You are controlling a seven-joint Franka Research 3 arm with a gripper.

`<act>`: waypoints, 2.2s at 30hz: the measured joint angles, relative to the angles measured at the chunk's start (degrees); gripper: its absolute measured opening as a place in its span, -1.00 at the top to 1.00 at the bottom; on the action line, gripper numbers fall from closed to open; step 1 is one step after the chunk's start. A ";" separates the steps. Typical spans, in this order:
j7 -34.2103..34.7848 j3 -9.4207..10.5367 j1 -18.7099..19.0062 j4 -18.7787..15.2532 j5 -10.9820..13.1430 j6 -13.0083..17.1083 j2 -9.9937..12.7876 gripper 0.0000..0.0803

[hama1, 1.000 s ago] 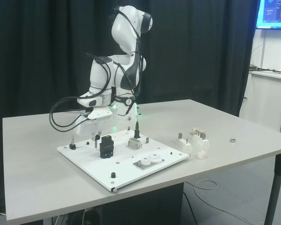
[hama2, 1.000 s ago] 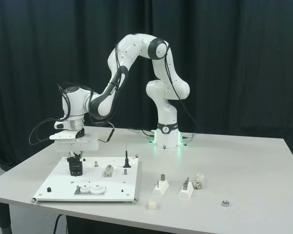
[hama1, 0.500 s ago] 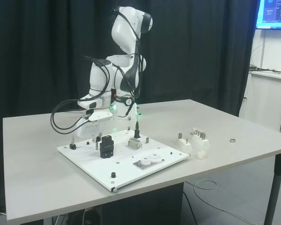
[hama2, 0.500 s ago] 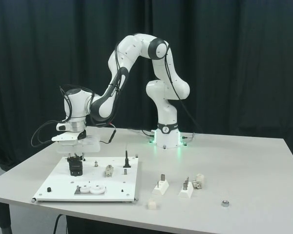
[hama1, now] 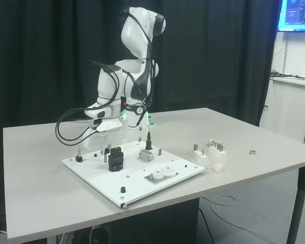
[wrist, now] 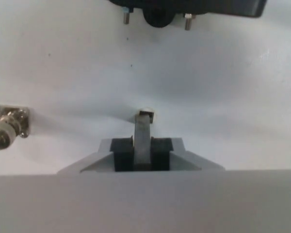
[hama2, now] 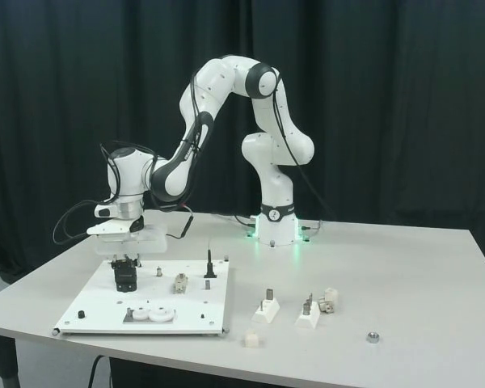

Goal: Insert square peg 2.

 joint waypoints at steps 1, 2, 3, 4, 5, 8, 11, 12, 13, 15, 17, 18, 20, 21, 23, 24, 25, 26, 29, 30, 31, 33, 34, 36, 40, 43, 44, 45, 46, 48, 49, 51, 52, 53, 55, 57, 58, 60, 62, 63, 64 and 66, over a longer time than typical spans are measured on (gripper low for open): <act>0.00 -0.04 0.00 -0.04 0.00 0.00 -0.02 0.82; 0.00 -0.09 0.00 -0.09 0.00 0.00 -0.04 0.82; 0.00 -0.14 0.00 -0.13 0.00 0.00 -0.06 0.82; 0.00 -0.18 0.00 -0.16 0.00 0.01 -0.07 0.82; 0.00 -0.21 0.00 -0.18 0.00 0.03 -0.07 0.82; 0.00 -0.25 -0.01 -0.24 0.06 0.22 -0.08 0.82; 0.00 -0.24 0.01 -0.36 0.42 0.63 -0.08 0.82; 0.00 -0.24 0.02 -0.40 0.61 0.72 -0.08 0.82; 0.00 -0.24 0.03 -0.41 0.85 0.78 -0.08 0.82; 0.00 -0.23 0.06 -0.42 1.36 0.89 -0.08 0.82; 0.00 -0.23 0.07 -0.43 1.50 0.96 -0.08 0.82; 0.00 -0.23 0.07 -0.44 1.51 0.98 -0.08 0.82; 0.00 -0.22 0.08 -0.45 1.53 1.02 -0.08 0.82; 0.00 -0.22 0.08 -0.46 1.53 1.02 -0.08 0.82; 0.00 -0.22 0.08 -0.46 1.53 1.04 -0.08 0.82; 0.00 -0.22 0.08 -0.47 1.54 1.05 -0.08 0.82; 0.00 -0.22 0.08 -0.47 1.54 1.05 -0.08 0.82; 0.00 -0.22 0.07 -0.48 1.54 1.06 -0.08 0.82; 0.00 -0.24 0.07 -0.50 1.54 1.06 -0.08 0.82; 0.00 -0.25 0.06 -0.50 1.55 1.06 -0.08 0.82; 0.00 -0.25 0.06 -0.50 1.59 1.07 -0.08 0.82; 0.05 -0.28 0.05 -0.51 1.74 1.07 -0.08 0.82; 0.09 -0.30 0.05 -0.52 1.89 1.07 -0.08 0.82; 0.11 -0.37 0.05 -0.54 2.31 1.07 -0.08 0.82; 0.13 -0.54 0.05 -0.58 3.26 1.06 -0.08 0.82; 0.13 -0.68 0.05 -0.62 3.90 1.06 -0.08 0.82; 0.14 -0.71 0.05 -0.63 4.08 1.06 -0.08 0.82; 0.16 -0.74 0.05 -0.64 4.23 1.06 -0.08 0.82; 0.19 -0.77 0.05 -0.65 4.37 1.06 -0.08 0.82; 0.19 -0.80 0.05 -0.66 4.52 1.06 -0.09 0.82; 0.19 -0.80 0.05 -0.67 4.54 1.06 -0.09 0.82; 0.19 -0.80 0.07 -0.67 4.54 1.06 -0.10 0.82; 0.16 -0.80 0.09 -0.68 4.54 1.06 -0.10 0.82; 0.06 -0.80 0.11 -0.68 4.54 1.06 -0.10 0.82; -0.17 -0.80 0.15 -0.68 4.54 1.06 -0.10 0.82; -0.64 -0.80 0.19 -0.68 4.54 1.07 -0.09 0.82; -0.95 -0.80 0.20 -0.68 4.54 1.07 -0.09 0.82; -1.44 -0.80 0.20 -0.68 4.54 1.07 -0.10 0.82; -1.84 -0.80 0.20 -0.68 4.54 1.07 -0.10 0.82; -2.05 -0.80 0.20 -0.68 4.54 1.07 -0.09 0.82; -2.25 -0.80 0.20 -0.68 4.54 1.07 -0.09 0.82; -2.80 -0.80 0.20 -0.68 4.54 1.07 -0.09 0.82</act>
